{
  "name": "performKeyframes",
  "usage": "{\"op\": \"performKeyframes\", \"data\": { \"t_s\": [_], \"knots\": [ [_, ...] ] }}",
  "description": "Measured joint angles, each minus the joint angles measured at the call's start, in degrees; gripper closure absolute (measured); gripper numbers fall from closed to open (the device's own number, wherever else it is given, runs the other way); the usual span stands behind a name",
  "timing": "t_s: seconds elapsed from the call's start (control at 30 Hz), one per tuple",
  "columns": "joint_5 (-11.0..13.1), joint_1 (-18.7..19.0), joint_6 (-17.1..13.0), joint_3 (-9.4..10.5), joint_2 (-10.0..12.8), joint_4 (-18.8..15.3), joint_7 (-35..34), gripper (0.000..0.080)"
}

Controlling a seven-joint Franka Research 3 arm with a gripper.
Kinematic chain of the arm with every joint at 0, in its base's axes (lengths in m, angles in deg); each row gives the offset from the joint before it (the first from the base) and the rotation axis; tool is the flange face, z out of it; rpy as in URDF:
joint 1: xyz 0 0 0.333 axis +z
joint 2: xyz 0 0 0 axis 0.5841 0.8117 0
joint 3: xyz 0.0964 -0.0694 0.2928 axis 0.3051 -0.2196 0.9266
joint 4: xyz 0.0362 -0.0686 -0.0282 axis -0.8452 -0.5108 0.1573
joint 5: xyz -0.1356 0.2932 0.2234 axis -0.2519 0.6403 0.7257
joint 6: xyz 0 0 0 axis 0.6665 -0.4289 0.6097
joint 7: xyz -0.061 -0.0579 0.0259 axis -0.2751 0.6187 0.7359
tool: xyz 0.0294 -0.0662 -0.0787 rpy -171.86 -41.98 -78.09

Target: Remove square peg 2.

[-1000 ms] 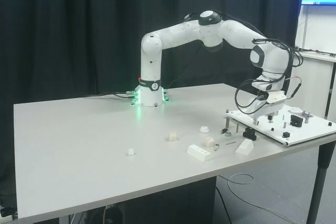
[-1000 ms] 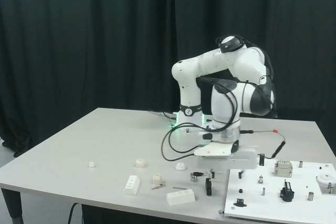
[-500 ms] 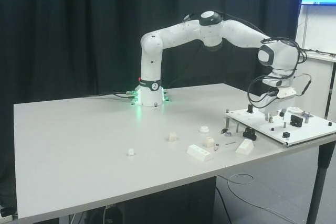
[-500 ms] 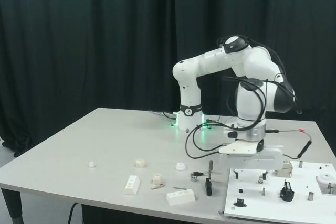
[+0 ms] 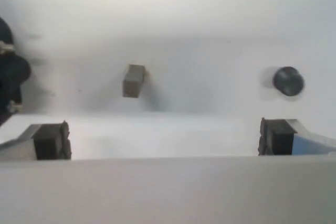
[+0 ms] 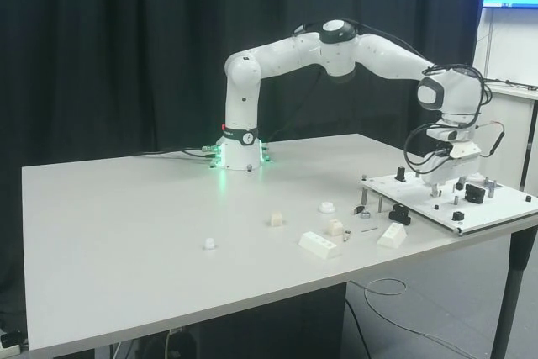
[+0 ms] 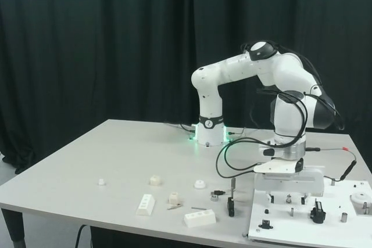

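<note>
A small grey square peg [image 5: 133,80] stands upright in the white board [image 5: 199,51], seen in the wrist view. My gripper [image 5: 164,139] hangs open just above the board, and nothing is between its two black fingertips [image 5: 50,141]. The peg is ahead of the gap between the fingertips, nearer to one of them, and it touches neither. From the room cameras, the gripper [image 6: 445,181] [image 7: 289,193] hovers low over the white board [image 6: 496,212] [image 7: 308,233] at the table's right end. The arm hides the peg in both room views.
A black round knob [image 5: 288,81] and a black part [image 5: 10,77] sit on the board near the peg. Several pegs and black fittings [image 7: 317,213] stand on the board. White blocks [image 6: 319,245] [image 6: 392,235] and small white parts [image 6: 276,219] lie on the grey table [image 6: 126,208].
The arm has swung from the board's near-left edge to a spot over the board, and the gripper has come down close to its surface.
</note>
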Motion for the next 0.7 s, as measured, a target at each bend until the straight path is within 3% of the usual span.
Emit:
{"op": "performKeyframes", "data": {
  "t_s": [0.7],
  "knots": [
    [-0.83,-0.23,-3.9,2.14,0.91,1.44,-5.46,0.0003]
  ]
}}
